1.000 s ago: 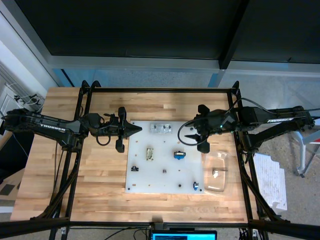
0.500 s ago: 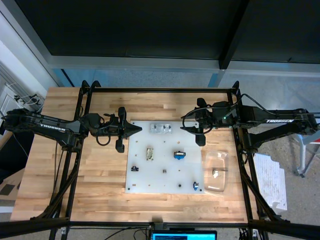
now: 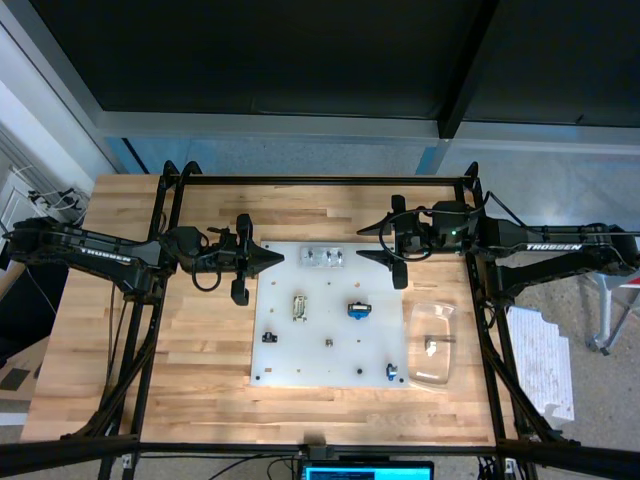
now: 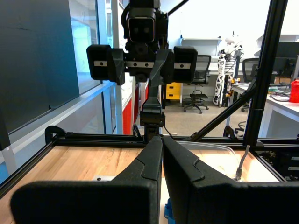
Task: Pick the RJ45 connector and install on taskboard
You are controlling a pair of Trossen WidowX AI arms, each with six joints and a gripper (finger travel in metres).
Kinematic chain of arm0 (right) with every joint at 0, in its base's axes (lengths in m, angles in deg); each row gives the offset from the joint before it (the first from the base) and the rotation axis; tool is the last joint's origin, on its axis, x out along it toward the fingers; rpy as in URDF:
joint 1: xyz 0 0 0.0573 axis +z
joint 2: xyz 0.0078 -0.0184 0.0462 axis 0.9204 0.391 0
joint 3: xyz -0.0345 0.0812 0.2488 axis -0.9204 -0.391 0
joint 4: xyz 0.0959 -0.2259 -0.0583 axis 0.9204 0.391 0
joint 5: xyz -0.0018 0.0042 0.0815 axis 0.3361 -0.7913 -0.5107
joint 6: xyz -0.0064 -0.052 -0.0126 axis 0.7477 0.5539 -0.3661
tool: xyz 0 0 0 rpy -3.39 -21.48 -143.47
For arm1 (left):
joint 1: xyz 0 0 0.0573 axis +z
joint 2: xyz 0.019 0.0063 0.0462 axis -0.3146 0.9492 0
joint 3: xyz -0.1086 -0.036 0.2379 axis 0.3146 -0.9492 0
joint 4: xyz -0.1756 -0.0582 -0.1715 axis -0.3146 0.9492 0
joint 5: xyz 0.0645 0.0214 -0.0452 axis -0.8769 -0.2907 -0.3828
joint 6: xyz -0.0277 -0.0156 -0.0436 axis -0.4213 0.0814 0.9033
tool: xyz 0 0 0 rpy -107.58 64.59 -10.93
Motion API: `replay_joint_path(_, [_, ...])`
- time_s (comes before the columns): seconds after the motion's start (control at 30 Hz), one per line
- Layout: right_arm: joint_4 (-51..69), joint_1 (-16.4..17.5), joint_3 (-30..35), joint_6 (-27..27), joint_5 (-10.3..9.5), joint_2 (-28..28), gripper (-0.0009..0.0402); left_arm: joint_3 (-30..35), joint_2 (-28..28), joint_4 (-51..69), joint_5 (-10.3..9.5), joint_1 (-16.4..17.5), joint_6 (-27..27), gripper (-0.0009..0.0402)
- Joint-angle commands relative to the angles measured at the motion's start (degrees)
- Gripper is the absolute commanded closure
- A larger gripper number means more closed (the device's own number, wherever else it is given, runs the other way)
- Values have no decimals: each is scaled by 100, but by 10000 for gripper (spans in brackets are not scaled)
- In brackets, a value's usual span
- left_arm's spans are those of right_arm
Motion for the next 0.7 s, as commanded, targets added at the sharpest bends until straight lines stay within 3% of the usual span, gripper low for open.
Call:
replay_joint_path(0.03, [-352,-4,-205,-9,-173,-83,206,0,0,0,0,0,-2,393])
replay_joint_path(0.7, [-2232,7,-1222,-85,-247,-127,388,0,2,0,0,2,0,393])
